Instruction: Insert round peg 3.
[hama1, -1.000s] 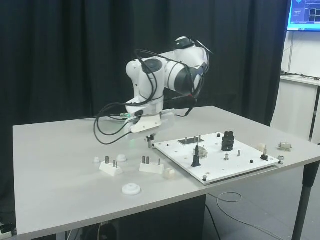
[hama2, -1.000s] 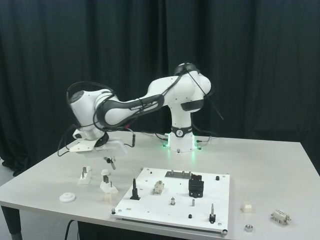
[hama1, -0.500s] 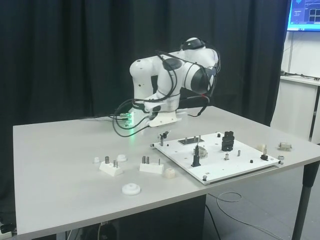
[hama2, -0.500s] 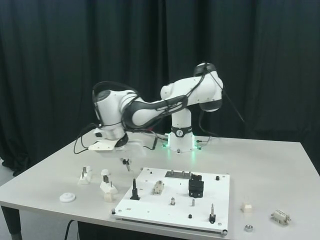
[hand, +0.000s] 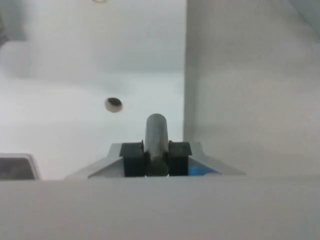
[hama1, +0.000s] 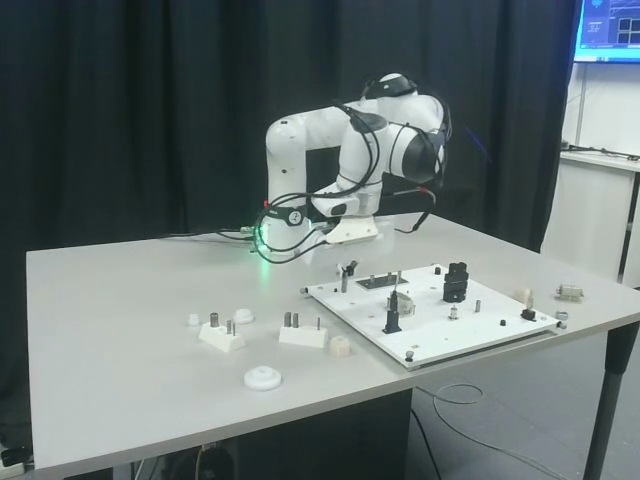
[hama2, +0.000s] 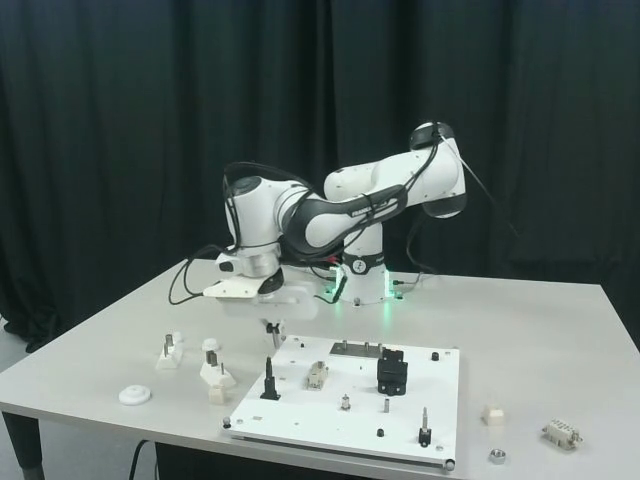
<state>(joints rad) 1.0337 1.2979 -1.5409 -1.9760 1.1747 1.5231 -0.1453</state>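
My gripper (hand: 156, 161) is shut on a grey round peg (hand: 156, 134), held upright between the two black fingers (hand: 132, 159). In the wrist view the peg hangs over the white board (hand: 75, 130), close to its edge, with a small round hole (hand: 114, 104) a short way off. The first room view shows the gripper (hama1: 347, 270) above the far left corner of the board (hama1: 440, 330). In the second room view the gripper (hama2: 273, 330) hovers over the board (hama2: 300, 410) near its back left corner.
Two white peg holders (hama1: 222, 335) (hama1: 302, 333), a white disc (hama1: 263, 378) and a small white block (hama1: 340, 346) lie left of the board. Black parts (hama1: 457, 283) (hama1: 393, 313) stand on the board. A connector (hama1: 571, 292) sits at the table's right edge.
The arm has swung from beside the peg holders across to the board's corner, carrying the peg in the shut gripper.
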